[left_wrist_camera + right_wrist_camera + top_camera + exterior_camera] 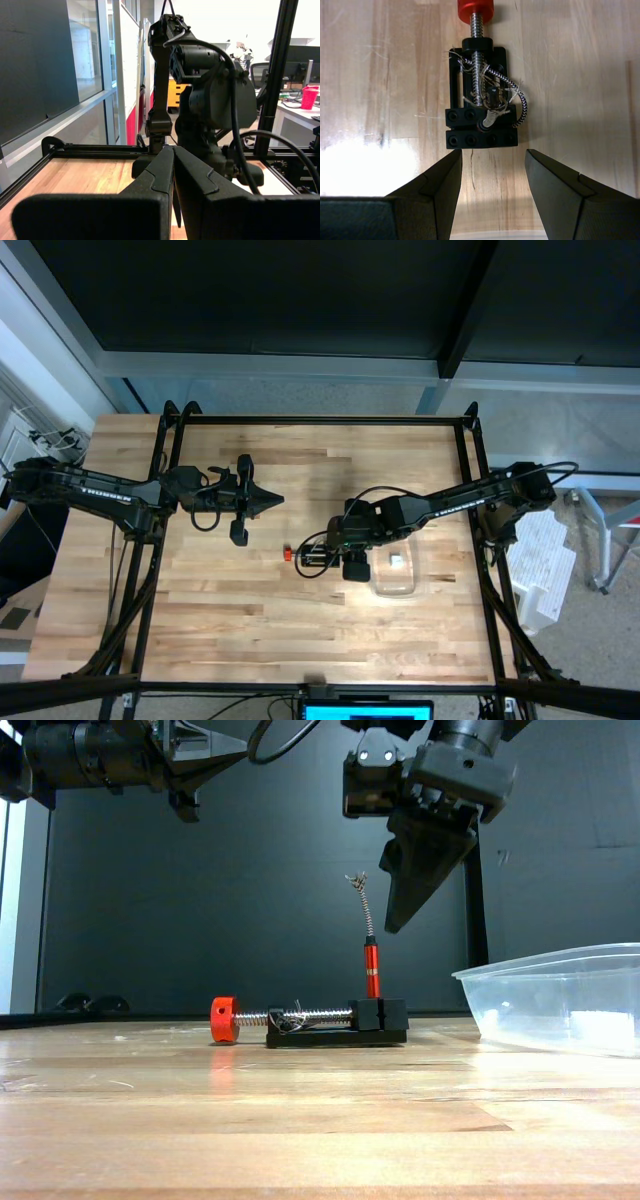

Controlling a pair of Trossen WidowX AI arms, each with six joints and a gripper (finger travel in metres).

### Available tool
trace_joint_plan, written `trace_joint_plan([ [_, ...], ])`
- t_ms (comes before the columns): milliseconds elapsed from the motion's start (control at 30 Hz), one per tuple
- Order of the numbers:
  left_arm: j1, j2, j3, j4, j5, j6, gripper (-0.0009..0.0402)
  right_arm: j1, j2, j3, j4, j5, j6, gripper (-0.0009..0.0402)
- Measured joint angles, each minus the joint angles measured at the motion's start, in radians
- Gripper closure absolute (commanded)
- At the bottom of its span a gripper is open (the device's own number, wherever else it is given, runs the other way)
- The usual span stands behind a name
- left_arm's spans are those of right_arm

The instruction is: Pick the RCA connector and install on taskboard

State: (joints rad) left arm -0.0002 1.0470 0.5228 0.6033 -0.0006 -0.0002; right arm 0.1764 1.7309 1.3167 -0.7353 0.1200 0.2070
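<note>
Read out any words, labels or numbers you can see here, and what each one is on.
"TROSSEN": white letters along the left arm.
On the right arm, any lettering is too blurred to read.
No text shows on the taskboard or the clear tray.
The left gripper, shut, is parked aside; the right gripper, open, hangs above the taskboard.

Blk taskboard (465, 138) w/ red knob (475, 8), blk-white checked cable (509, 81) (pale wood table (380, 75))
</note>
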Motion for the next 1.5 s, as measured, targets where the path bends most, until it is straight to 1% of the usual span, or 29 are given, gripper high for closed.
trace_joint_plan([
  [133, 0.000, 0.000, 0.000, 0.000, 0.000, 0.000, 0.0393, 0.000, -0.020, 0.000, -0.004, 0.000, -0.004, 0.0226],
  [367, 0.000, 0.000, 0.000, 0.000, 0.000, 0.000, 0.0393, 0.002, -0.025, 0.000, -0.013, 0.000, -0.005, 0.0238],
  [500, 0.000, 0.000, 0.000, 0.000, 0.000, 0.000, 0.0393, 0.002, -0.040, 0.000, -0.016, 0.000, -0.015, 0.0256],
  [600, 0.000, 0.000, 0.000, 0.000, 0.000, 0.000, 0.0393, 0.002, -0.071, -0.009, -0.006, 0.000, -0.040, 0.0283],
  [700, 0.000, 0.000, 0.000, 0.000, 0.000, 0.000, 0.0393, -0.004, -0.118, -0.041, 0.016, 0.000, -0.057, 0.0318],
  [900, 0.000, 0.000, 0.000, 0.000, 0.000, 0.000, 0.0393, -0.019, -0.249, -0.134, 0.105, -0.007, -0.085, 0.0398],
  [967, 0.000, 0.000, 0.000, 0.000, 0.000, 0.000, 0.0393, -0.025, -0.293, -0.164, 0.140, -0.008, -0.087, 0.0388],
  [1067, 0.000, 0.000, 0.000, 0.000, 0.000, 0.000, 0.0393, -0.039, -0.362, -0.215, 0.209, -0.012, -0.087, 0.0392],
  [1100, 0.000, 0.000, 0.000, 0.000, 0.000, 0.000, 0.0393, -0.046, -0.383, -0.230, 0.237, -0.017, -0.087, 0.0395],
  [1167, 0.000, 0.000, 0.000, 0.000, 0.000, 0.000, 0.0393, -0.063, -0.425, -0.265, 0.294, -0.042, -0.087, 0.0392],
  [1200, 0.000, 0.000, 0.000, 0.000, 0.000, 0.000, 0.0393, -0.074, -0.444, -0.282, 0.324, -0.060, -0.087, 0.0392],
  [1267, 0.000, 0.000, 0.000, 0.000, 0.000, 0.000, 0.0393, -0.094, -0.485, -0.314, 0.390, -0.078, -0.087, 0.0394],
  [1400, 0.000, 0.000, 0.000, 0.000, 0.000, 0.000, 0.0393, -0.132, -0.563, -0.379, 0.501, -0.093, -0.106, 0.0393],
  [1500, 0.000, 0.000, 0.000, 0.000, 0.000, 0.000, 0.0393, -0.151, -0.619, -0.418, 0.557, -0.095, -0.137, 0.0393],
])
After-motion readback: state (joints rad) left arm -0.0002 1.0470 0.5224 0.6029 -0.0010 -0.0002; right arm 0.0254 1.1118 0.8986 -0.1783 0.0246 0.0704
